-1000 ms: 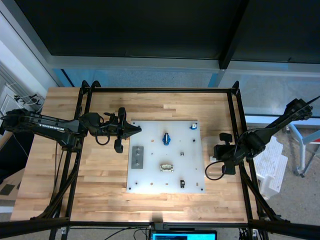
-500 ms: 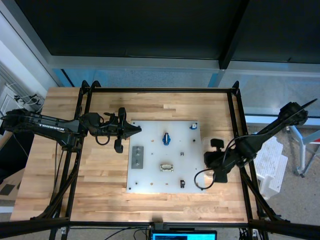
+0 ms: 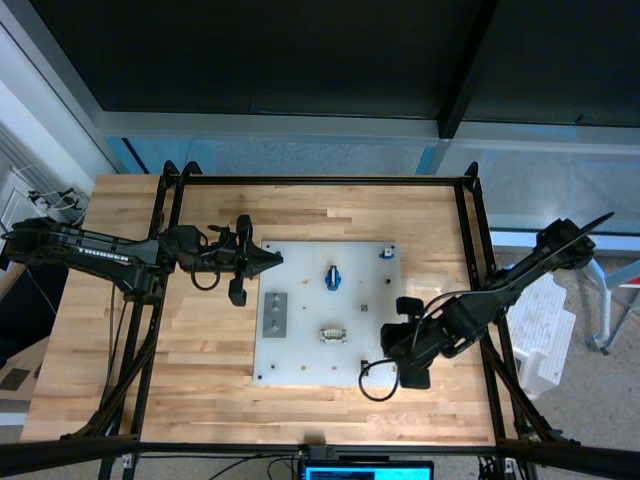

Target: Pick the USB connector and install on taskboard

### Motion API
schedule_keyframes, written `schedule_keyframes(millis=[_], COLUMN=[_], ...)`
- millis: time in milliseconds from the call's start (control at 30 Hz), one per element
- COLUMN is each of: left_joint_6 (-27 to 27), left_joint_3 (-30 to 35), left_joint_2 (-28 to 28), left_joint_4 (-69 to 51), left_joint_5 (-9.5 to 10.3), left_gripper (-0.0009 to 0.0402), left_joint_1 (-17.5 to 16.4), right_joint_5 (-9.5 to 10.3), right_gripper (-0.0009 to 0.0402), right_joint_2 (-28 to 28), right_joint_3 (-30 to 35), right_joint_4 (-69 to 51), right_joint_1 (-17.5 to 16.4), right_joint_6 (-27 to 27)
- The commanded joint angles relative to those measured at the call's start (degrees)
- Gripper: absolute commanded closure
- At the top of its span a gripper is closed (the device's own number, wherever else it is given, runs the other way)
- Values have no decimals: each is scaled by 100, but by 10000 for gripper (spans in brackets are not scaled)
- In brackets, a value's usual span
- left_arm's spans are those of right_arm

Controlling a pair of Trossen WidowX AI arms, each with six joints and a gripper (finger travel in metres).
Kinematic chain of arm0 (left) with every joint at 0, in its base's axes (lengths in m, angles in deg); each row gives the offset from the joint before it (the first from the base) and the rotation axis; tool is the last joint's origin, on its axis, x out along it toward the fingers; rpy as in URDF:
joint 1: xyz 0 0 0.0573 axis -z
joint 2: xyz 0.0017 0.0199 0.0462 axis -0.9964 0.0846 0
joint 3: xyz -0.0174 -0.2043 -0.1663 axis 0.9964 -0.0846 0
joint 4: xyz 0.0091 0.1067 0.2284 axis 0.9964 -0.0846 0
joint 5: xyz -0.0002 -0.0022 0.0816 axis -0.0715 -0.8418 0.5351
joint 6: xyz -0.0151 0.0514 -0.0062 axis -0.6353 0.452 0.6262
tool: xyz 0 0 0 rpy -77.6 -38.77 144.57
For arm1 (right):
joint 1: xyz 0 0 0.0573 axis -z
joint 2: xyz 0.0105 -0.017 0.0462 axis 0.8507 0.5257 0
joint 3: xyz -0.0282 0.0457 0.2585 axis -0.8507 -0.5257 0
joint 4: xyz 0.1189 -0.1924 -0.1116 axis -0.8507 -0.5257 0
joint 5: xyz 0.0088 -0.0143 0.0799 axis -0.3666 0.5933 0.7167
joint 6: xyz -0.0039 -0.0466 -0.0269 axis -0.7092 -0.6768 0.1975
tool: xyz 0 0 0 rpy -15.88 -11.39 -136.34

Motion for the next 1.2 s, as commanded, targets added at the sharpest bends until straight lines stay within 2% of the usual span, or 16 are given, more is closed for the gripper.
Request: schedule_keyframes(millis=[33, 633, 900, 1200], left_joint_6=[2, 2, 2, 2], left_joint_3=[0, 2, 0, 0], left_joint_2=[0, 0, 0, 0], left_joint_4=[0, 0, 2, 0], left_joint_5=[-2, -2, -2, -2], left_gripper=[393, 393, 393, 393], left_joint_1=[0, 0, -2, -2], right_joint_5=[-9, -68, -160, -118], right_gripper=[393, 393, 393, 393], right_joint_2=[232, 1300, 1460, 1460], right_joint_3=[256, 1233, 1307, 1296], right_joint_4=[-4, -26, 2, 2], right_joint_1=[2, 37, 35, 35], right_joint_6=[7, -20, -13, 4])
